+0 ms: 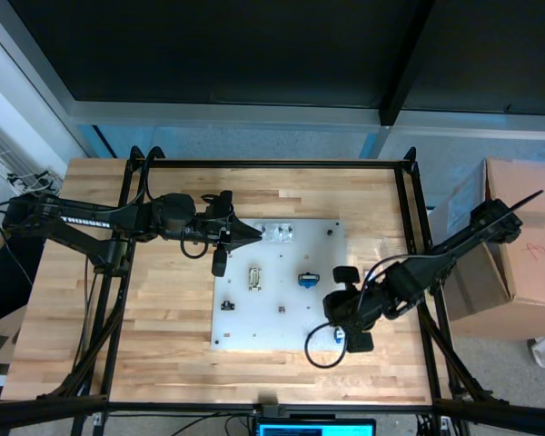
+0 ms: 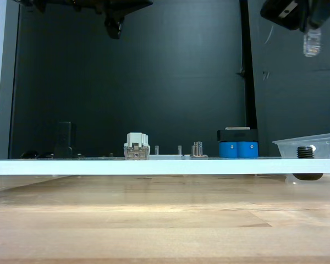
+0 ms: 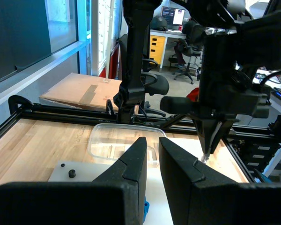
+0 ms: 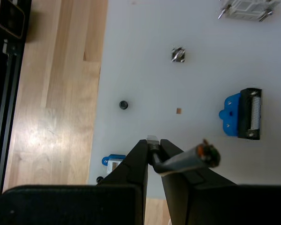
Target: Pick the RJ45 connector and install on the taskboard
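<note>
I am clamping the RJ45 connector [image 2: 312,43] in my right gripper [image 4: 152,150] high over the taskboard's [image 1: 254,327] near-right corner, likely to clear its fixtures. My left gripper [image 1: 252,234], slightly parted and empty, is hovering at the far-left edge.

A cardboard box [image 1: 518,245] stands beside the wooden table [image 1: 163,363], with office chairs [image 3: 183,63] and bright windows [image 3: 61,23] beyond.

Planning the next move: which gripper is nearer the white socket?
Left. The left gripper hovers just beyond the white socket; the right gripper, holding the RJ45 connector aloft, is over the board's near right corner.
</note>
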Robot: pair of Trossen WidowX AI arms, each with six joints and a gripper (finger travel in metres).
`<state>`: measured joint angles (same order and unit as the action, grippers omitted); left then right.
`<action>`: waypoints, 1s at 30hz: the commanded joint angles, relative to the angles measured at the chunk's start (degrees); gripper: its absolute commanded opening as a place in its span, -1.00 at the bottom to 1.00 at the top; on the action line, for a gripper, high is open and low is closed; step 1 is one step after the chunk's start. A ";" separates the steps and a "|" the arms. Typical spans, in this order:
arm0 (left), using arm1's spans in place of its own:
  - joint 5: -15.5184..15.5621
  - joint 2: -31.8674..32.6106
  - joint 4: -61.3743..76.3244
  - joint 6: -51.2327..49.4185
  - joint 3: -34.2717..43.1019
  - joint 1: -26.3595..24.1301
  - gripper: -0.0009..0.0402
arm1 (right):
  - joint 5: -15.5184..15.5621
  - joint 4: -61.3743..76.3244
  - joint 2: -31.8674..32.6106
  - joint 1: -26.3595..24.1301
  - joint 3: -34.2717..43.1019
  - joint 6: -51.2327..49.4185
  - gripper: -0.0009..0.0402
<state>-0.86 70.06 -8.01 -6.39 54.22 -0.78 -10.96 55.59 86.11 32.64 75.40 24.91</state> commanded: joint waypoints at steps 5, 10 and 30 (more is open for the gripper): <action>0.04 0.04 0.07 0.04 0.07 0.00 -0.80 | -0.66 -0.11 3.41 4.00 0.04 1.92 -0.96; 0.02 0.07 0.09 0.04 0.07 0.00 -0.79 | -1.57 -0.39 4.39 5.88 -0.28 3.45 -0.96; 0.04 0.07 0.09 0.04 0.07 0.00 -0.80 | -1.46 -2.91 6.19 6.69 -3.87 6.10 -0.96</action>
<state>-0.82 70.13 -7.90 -6.37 54.26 -0.78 -12.45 53.15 92.29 39.20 71.75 30.87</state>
